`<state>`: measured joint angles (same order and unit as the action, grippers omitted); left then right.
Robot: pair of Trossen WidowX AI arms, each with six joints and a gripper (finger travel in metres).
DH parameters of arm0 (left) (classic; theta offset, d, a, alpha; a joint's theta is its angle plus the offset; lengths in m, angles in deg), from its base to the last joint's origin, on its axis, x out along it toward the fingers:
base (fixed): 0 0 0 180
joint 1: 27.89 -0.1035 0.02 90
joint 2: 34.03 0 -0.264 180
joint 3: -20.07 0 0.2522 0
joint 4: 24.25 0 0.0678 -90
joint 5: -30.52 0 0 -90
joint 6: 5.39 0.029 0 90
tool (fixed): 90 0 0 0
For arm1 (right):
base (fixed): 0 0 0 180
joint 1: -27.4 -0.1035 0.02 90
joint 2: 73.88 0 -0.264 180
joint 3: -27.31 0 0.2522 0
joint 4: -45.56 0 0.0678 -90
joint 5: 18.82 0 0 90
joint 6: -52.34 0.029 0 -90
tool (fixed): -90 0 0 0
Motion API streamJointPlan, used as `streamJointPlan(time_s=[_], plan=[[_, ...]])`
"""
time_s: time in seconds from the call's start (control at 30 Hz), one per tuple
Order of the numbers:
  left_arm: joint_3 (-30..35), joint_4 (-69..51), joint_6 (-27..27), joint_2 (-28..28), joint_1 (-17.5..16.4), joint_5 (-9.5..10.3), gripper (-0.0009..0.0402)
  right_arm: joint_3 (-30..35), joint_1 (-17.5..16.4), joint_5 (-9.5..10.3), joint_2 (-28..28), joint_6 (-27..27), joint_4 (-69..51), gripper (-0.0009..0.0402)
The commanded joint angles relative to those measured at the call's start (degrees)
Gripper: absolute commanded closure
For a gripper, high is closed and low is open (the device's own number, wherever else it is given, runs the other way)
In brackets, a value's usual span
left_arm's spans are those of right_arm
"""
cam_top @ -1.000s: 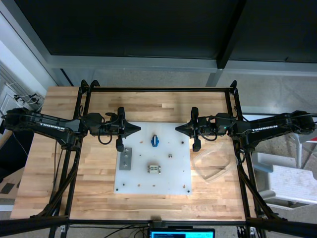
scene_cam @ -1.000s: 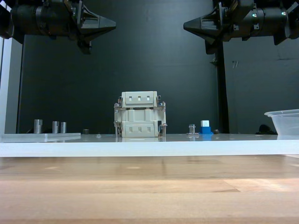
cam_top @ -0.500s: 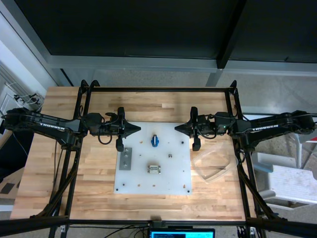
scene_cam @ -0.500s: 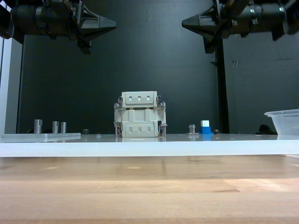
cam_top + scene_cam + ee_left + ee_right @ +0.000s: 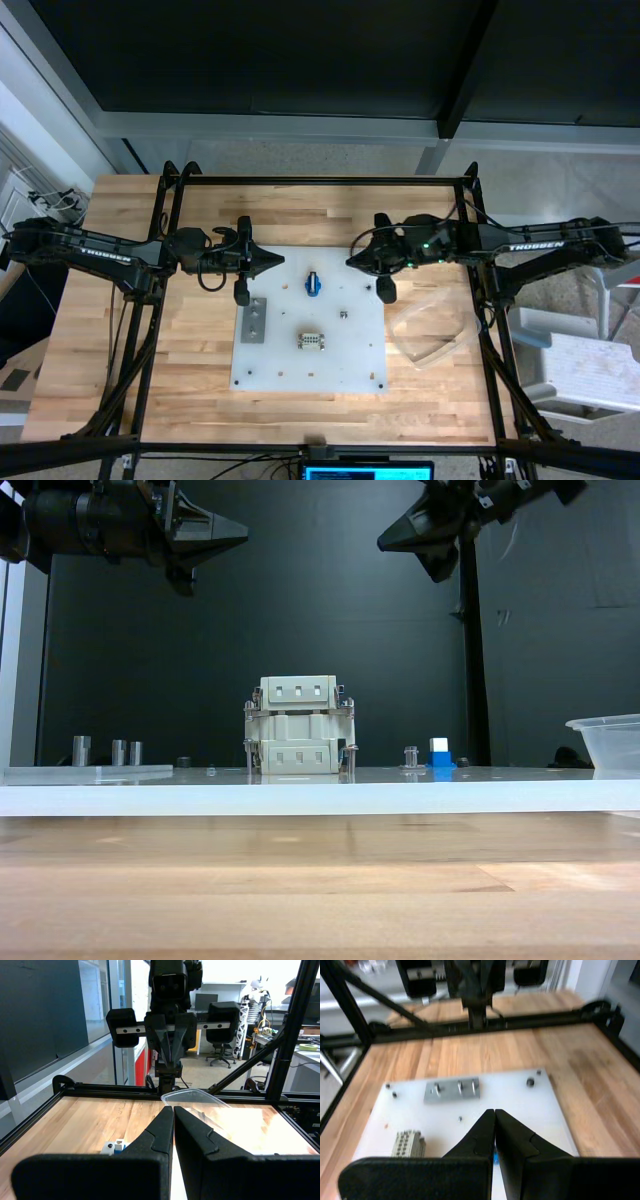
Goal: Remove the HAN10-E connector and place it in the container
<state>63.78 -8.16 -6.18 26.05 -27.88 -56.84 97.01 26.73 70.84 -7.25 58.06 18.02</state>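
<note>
— Left arm?
— Stretched level, the black left gripper [image 5: 283, 261] points inward, fingers pressed together.
— Right arm?
— The black right gripper [image 5: 350, 262] faces it, tipped downward, fingers closed.

The table [image 5: 180, 330] is pale wood with a soft shine, and the board [image 5: 350, 350] on it is smooth white plastic. The HAN10-E connector [image 5: 311, 341] looks like matt pale grey plastic with small metal clips, the bar [image 5: 254, 321] is dull grey metal, and the container [image 5: 432, 335] is thin clear plastic. The left gripper [image 5: 283, 261] and right gripper [image 5: 350, 261], above the board's far part with fingers pressed together, are matt black plastic.
</note>
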Motion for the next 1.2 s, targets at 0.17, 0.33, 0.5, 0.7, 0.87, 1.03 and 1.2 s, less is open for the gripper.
streamJointPlan(time_s=[0.17,0.33,0.5,0.7,0.87,1.03,1.2], plan=[[0.0,0.02,0.0,0.02,0.0,0.0,0.0393,13.44,-2.25,-0.04,8.9,0.09,-17.7,0.0393],[0.0,0.0,0.0,0.02,-0.02,0.0,0.0393,22.97,-3.67,-0.07,15.39,0.04,-28.26,0.0393],[0.0,0.02,0.0,0.02,0.0,0.0,0.0393,31.67,-4.96,-0.09,21.33,0.28,-37.24,0.0393],[0.0,0.02,0.0,0.02,-0.02,0.0,0.0393,40.83,-6.36,-0.11,27.76,2.23,-46.66,0.0393],[0.0,0.02,0.0,0.04,0.0,0.0,0.0393,47.28,-8.07,-0.11,32.98,3.74,-52.54,0.0393],[0.0,0.02,0.0,0.04,-0.02,0.0,0.0393,54.47,-9.01,-0.13,38.34,6.34,-58.51,0.0393],[0.0,0.02,0.0,0.02,0.0,0.0,0.0393,62.4,-10.32,-0.15,44.04,7.32,-63.52,0.0393]])
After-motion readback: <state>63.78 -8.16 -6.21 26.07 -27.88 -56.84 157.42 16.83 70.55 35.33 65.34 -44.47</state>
